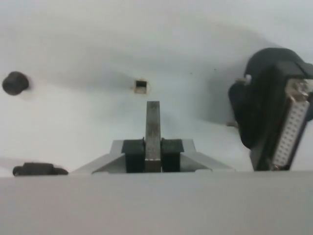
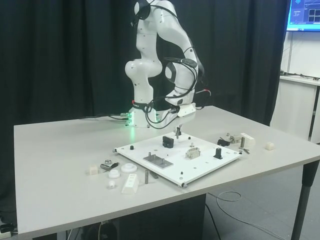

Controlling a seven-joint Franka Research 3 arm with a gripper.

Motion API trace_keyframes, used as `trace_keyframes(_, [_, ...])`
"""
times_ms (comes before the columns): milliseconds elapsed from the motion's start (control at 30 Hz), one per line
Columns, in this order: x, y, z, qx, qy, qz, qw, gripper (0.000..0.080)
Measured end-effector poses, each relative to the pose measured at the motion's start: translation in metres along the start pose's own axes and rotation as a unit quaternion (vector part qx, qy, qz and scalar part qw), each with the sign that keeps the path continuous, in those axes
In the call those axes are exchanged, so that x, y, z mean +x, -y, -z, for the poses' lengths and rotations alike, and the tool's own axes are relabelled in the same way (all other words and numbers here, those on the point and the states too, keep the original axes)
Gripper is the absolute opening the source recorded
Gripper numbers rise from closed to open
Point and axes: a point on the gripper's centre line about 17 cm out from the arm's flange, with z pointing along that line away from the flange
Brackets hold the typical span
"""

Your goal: Place square peg 2.

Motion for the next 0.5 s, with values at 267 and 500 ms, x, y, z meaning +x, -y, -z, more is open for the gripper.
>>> trace_keyframes(267, [-0.0025,-0.0052,0.0091,0.003,-0.004,-0.005,1.0,0.0065])
trace_keyframes(500, [-0.002,-0.0073,0.0111,0.002,-0.006,-0.006,1.0,0.0065])
